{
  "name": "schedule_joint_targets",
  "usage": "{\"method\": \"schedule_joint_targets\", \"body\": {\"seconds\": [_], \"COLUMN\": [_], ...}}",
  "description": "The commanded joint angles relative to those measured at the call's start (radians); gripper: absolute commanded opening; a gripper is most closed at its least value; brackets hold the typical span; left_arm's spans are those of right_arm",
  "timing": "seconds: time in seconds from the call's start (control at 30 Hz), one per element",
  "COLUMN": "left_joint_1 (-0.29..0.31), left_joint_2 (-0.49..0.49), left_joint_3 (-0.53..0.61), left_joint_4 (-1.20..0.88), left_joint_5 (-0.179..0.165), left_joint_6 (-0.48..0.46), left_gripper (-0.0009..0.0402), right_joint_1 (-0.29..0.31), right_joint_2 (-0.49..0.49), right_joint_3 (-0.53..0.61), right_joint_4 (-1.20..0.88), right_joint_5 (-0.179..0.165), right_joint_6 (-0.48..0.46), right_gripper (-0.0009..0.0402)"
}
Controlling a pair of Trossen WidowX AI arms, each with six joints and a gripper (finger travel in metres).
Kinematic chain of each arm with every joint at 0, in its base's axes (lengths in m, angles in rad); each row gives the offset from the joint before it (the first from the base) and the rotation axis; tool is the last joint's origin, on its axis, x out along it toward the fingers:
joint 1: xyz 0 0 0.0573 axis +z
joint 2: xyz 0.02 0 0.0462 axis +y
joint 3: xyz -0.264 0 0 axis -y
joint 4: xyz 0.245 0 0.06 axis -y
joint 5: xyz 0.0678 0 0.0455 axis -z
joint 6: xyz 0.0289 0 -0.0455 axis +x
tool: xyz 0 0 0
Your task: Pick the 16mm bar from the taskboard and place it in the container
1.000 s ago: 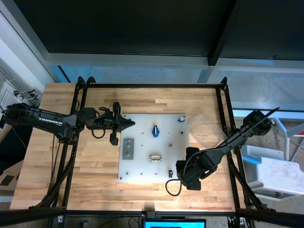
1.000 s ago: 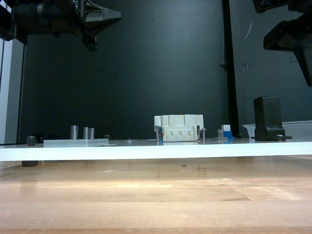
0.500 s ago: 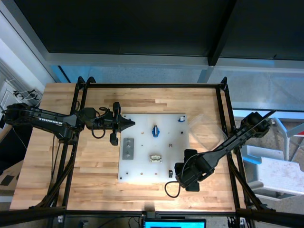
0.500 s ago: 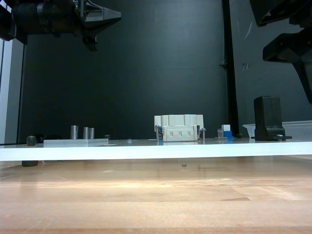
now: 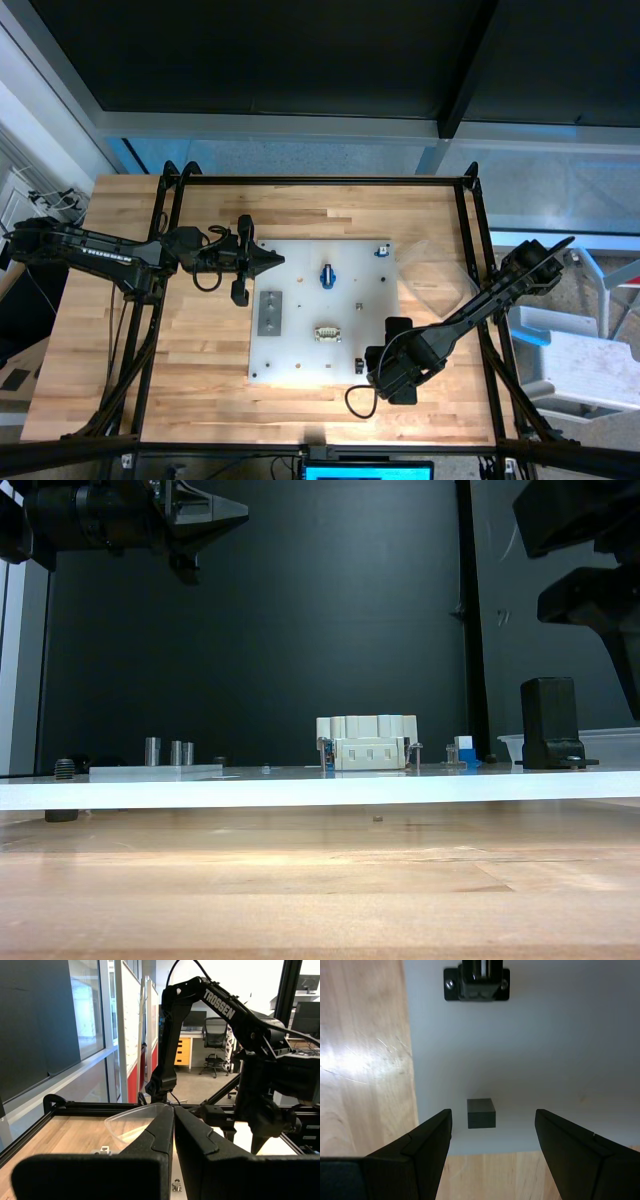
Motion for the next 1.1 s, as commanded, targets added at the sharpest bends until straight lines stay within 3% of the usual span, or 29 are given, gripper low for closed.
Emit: {"method": "schedule_joint_targets", "body": {"seconds": [0.03, 0.87, 1.1], "left_joint_1": [0.0, 0.0, 0.0], "left_joint_2": [0.0, 0.0, 0.0], "left_joint_3": [0.0, 0.0, 0.0], "left_joint_4": [0.0, 0.0, 0.0], "left_joint_5": [0.0, 0.0, 0.0], "left_joint_6": [0.0, 0.0, 0.0], "left_gripper": [0.0, 0.0, 0.0], "right_joint_1": [0.002, 0.009, 0.01], "right_joint_2": [-0.001, 0.001, 0.001], "right_joint_3": [-0.019, -0.072, -0.079], "right_joint_4": [0.027, 0.089, 0.103], "right_joint_5": [0.0, -0.001, 0.0], "right_joint_6": [0.001, 0.0, 0.0], "right_gripper": [0.0232, 0.023, 0.02]}}
